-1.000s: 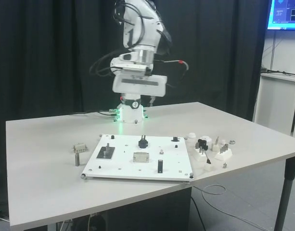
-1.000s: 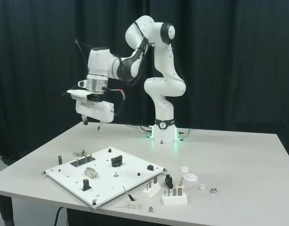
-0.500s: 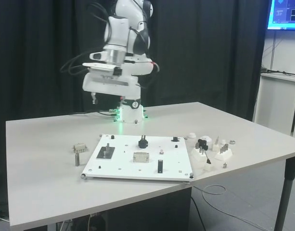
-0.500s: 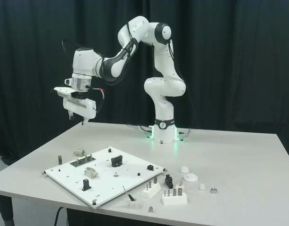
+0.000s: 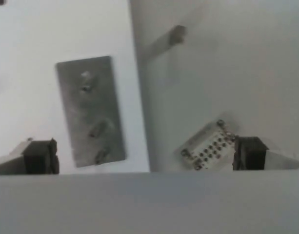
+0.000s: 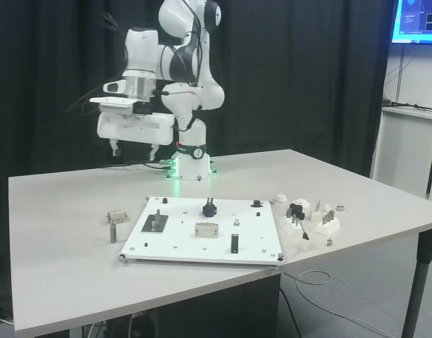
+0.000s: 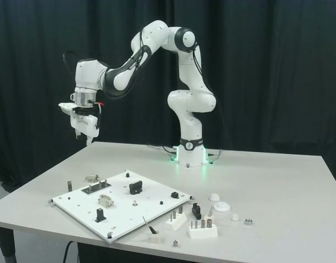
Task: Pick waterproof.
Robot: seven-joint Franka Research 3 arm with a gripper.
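The waterproof connector (image 6: 116, 215) (image 7: 92, 176) is a small grey block lying on the table just off the white board's (image 6: 258, 239) (image 7: 157, 211) edge. The wrist view shows its face with rows of pin holes (image 5: 207, 146), close to one black fingertip (image 5: 249, 153). My gripper (image 6: 133, 151) (image 7: 84, 137) (image 5: 144, 156) hangs high above that side of the table, open wide, with nothing between its fingers.
The board carries a grey metal plate (image 5: 90, 109) (image 6: 154, 223), black fittings (image 6: 209, 208) and a grey block (image 6: 206, 229). A small upright post (image 6: 113, 230) (image 5: 177, 33) stands near the connector. White holders with pins (image 6: 327, 224) (image 7: 203, 230) sit beside the board's other side.
The arm has swung from over the back of the board toward the connector's side of the table, carrying the open gripper with it. Nothing on the table has moved.
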